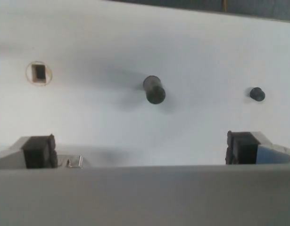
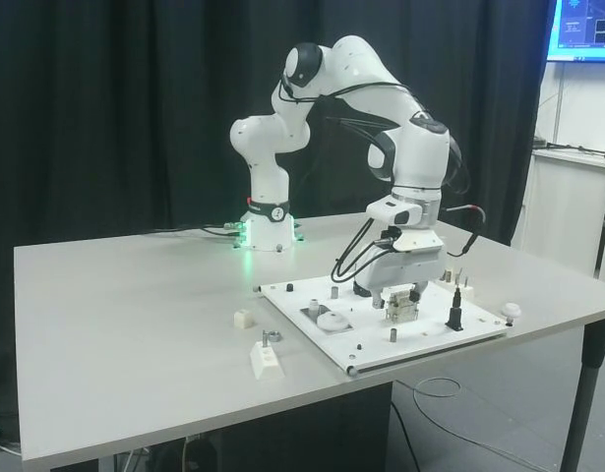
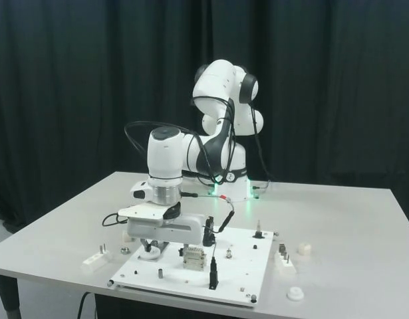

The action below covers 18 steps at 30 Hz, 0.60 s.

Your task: Pick square peg 3.

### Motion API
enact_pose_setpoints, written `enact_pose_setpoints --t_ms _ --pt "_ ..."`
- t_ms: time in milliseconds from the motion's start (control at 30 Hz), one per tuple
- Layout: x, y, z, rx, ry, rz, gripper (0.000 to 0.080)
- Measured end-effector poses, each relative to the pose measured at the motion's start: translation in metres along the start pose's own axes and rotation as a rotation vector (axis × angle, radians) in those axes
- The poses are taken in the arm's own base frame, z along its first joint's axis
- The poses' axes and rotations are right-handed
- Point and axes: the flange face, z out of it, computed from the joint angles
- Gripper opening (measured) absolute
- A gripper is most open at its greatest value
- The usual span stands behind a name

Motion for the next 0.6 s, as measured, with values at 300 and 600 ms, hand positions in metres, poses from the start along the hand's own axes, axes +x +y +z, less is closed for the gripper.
enact_pose_setpoints --t_ms 300,600 --pt "-0.0009 -0.0018 -0.0026 0.006 0.002 -0.003 0.08" --pt "-0.0014 -0.0033 -0.0054 0.011 0.006 -0.005 0.08"
